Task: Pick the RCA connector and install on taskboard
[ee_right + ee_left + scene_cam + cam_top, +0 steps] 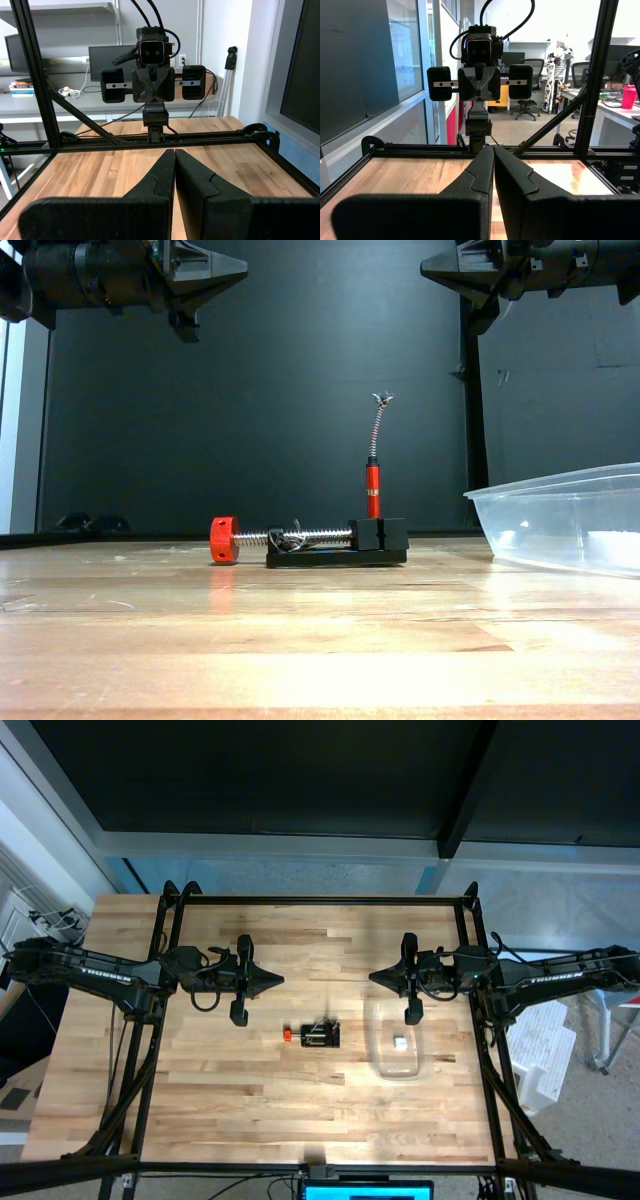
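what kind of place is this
Probably a robotics lab: office chairs behind a framed wooden table, and a desk monitor. Left hand and right hand hang shut above the table, facing each other.

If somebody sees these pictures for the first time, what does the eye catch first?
The left gripper and the right gripper, both shut and empty, face each other above the wooden table. Near the table's middle lies a small black block with a red knob at its left end. A clear tray sits to its right.
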